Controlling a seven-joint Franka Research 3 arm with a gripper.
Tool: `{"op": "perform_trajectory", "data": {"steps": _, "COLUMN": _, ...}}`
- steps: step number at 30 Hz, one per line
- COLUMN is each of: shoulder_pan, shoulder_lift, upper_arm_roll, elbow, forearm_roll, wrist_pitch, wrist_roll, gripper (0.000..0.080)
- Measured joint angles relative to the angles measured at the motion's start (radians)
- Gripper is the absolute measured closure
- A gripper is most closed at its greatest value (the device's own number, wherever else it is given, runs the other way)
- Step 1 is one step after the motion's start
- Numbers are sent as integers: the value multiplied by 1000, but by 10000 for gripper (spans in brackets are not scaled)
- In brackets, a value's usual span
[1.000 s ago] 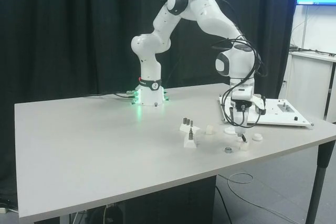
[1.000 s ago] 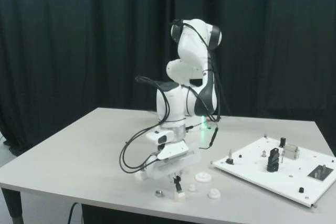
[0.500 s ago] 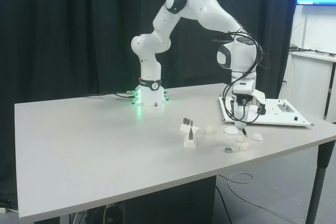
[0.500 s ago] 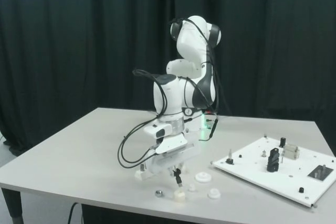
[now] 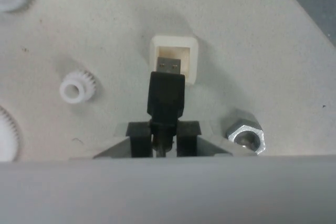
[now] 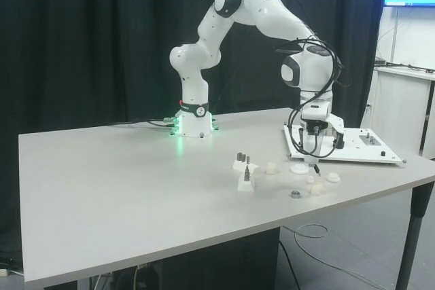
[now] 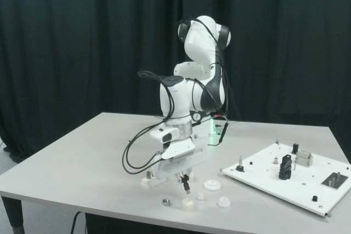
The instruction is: Pick USB.
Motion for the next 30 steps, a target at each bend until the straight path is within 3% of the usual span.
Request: {"op": "perform_trajectory", "data": {"steps": 30, "shoulder_pan": 5, "shoulder_lift": -1, "upper_arm_roll": 0, "elbow": 7, "forearm_roll": -1, "wrist_pitch": -3, "wrist_roll": 26, "gripper": 708}}
